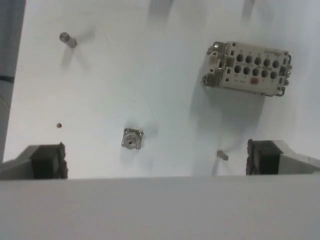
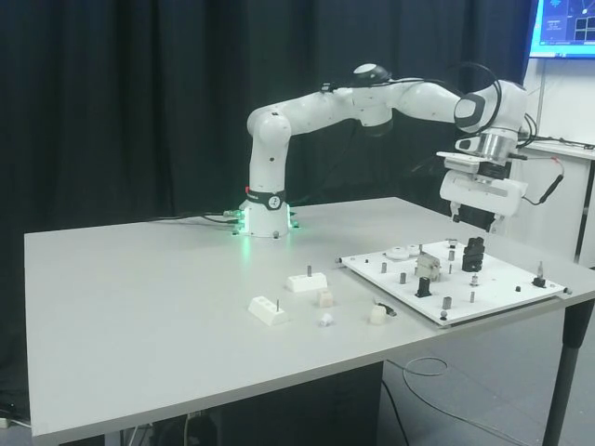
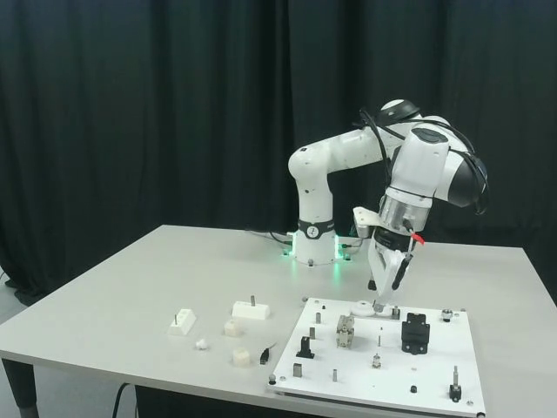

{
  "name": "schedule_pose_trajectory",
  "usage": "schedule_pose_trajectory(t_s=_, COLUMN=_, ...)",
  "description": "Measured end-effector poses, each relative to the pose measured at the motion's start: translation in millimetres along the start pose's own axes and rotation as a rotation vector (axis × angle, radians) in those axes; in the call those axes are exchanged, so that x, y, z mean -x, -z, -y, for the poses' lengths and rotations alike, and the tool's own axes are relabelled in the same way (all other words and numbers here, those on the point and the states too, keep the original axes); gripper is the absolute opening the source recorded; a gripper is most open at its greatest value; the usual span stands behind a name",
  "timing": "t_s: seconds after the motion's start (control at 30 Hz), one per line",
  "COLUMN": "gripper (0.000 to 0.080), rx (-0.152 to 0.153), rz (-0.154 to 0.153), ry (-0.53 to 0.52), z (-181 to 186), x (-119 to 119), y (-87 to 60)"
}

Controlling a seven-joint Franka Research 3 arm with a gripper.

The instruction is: Pick round peg 1.

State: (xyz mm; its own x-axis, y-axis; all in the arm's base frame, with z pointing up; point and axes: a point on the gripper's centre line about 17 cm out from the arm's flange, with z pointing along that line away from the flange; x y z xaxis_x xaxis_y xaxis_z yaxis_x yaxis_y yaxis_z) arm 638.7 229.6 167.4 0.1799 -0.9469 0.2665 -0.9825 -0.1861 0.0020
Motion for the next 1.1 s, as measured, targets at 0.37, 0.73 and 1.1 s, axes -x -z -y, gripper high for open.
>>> schedule_pose_trajectory(t_s=0.37, gripper=0.0800, rx=0.008, rz=-0.007, ry=0.150, z=-8.0, x=-17.2, y=-7.8)
schedule_pose_trajectory(t_s=0.73, gripper=0.0800, rx=0.020, rz=-0.018, ry=0.294, z=-31.3, x=-58.0, y=-20.4)
schedule_pose_trajectory(t_s=1.1, gripper=0.0800, rx=-0.003, rz=0.006, ry=0.465, z=-49.9, x=-70.2, y=-18.8)
